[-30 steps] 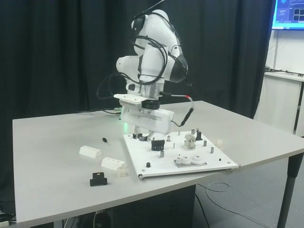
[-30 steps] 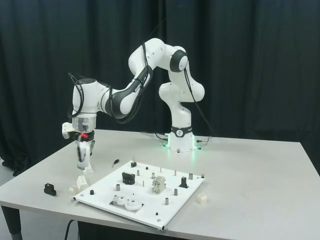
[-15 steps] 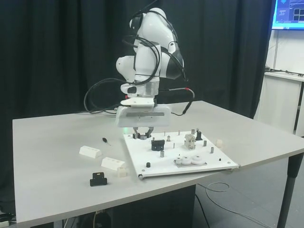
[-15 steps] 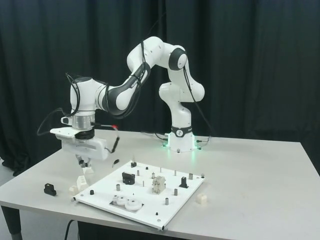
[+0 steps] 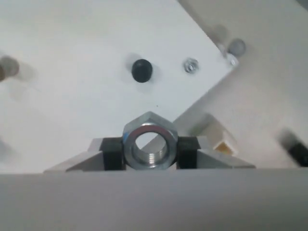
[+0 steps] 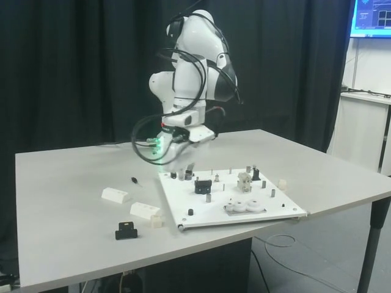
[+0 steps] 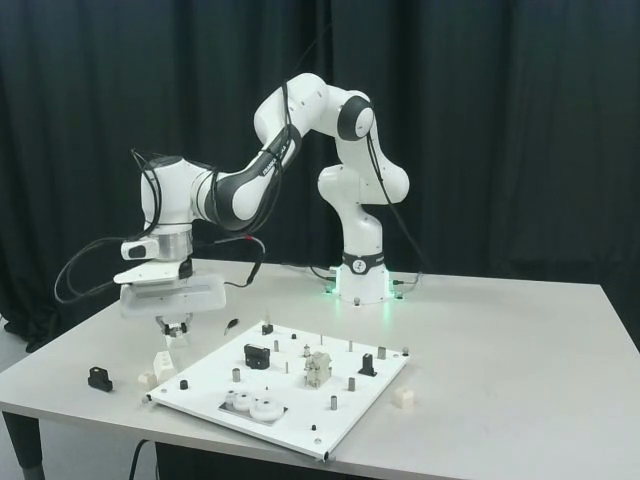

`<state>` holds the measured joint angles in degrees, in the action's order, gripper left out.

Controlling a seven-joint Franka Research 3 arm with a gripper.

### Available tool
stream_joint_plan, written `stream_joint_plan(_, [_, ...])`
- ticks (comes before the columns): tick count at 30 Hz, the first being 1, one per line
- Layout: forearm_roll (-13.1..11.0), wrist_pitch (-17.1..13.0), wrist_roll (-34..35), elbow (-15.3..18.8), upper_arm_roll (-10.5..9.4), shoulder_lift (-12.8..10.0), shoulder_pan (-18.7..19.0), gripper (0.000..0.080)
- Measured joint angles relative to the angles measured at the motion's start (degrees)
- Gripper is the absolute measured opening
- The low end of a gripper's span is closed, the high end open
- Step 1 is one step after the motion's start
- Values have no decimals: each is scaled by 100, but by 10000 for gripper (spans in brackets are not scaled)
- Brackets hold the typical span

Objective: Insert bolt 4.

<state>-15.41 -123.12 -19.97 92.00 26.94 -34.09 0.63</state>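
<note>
Gripping grey threaded hex metal nut [image 5: 149,146], hand [image 5: 149,159] closed on flats; bore axis vertical, over corner of white assembly board [image 5: 72,57], above black stud [image 5: 141,70].

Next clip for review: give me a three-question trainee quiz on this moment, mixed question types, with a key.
1. True or false: the pincer is shut on a metal hexagonal nut with a threaded bore.
2. Multiple choice: in the wrist view, what lies under the held nut? A) the edge of the white square assembly board B) the arm's base C) a green cloth
3. Fill in: in the room views, the small black bracket off the board rests on the grey ____.

Key: 1 true; 2 A; 3 table.
</note>
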Motion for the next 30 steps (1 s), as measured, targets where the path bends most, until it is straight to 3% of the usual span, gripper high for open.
stream_joint_plan(12, [-271, -6, -1909, 89, -27, -6, -3, 226])
stream_joint_plan(30, [-333, -254, -2543, 97, -28, -203, -3, 226])
